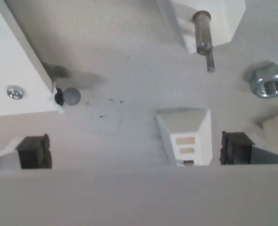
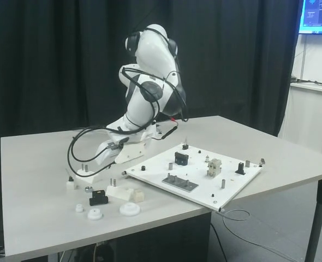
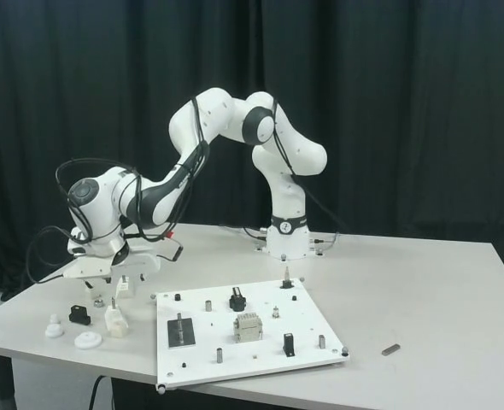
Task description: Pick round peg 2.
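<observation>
The hand's black fingertip pads stand apart, released, astride a white wedge-shaped block on the grey worktop. The grey metal round peg stands just beyond in its white holder; advance, centre over it, then descend.

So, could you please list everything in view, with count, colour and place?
Assembly board: one, white, table front, carrying small fixtures.
Peg holder: one, white, beside the board, holding the round peg.
Round peg: one, grey metal, in that holder.
Nut: one, grey metal, near the holder.
Block: one, white, between the fingers.
Loose parts: several, white and black, table corner.
Table: one, grey.
Arm: one, white.
Gripper: one, open, above the block.
</observation>
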{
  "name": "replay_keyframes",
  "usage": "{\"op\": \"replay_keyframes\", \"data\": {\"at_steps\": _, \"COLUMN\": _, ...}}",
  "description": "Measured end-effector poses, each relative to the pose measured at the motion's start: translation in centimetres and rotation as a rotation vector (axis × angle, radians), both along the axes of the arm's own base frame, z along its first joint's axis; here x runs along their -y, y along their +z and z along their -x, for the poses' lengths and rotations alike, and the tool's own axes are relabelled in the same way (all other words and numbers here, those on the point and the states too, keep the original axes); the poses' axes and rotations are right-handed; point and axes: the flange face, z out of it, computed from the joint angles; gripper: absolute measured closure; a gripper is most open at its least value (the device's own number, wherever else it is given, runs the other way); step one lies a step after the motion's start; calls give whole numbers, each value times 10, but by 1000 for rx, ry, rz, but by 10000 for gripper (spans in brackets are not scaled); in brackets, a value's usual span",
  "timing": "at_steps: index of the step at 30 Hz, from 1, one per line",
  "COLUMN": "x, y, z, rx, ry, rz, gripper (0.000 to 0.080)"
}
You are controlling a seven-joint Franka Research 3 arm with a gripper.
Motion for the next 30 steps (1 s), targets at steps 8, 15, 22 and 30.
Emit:
{"op": "replay_keyframes", "data": {"at_steps": 8, "x": 0, "y": 5, "z": 6, "rx": 92, "ry": 22, "rz": -3, "gripper": 3}}
{"op": "replay_keyframes", "data": {"at_steps": 15, "x": 4, "y": 5, "z": 9, "rx": 168, "ry": 47, "rz": 15, "gripper": 3}}
{"op": "replay_keyframes", "data": {"at_steps": 22, "x": 9, "y": -4, "z": 15, "rx": 230, "ry": 53, "rz": 11, "gripper": 3}}
{"op": "replay_keyframes", "data": {"at_steps": 30, "x": 17, "y": -16, "z": 23, "rx": 279, "ry": 49, "rz": -5, "gripper": 3}}
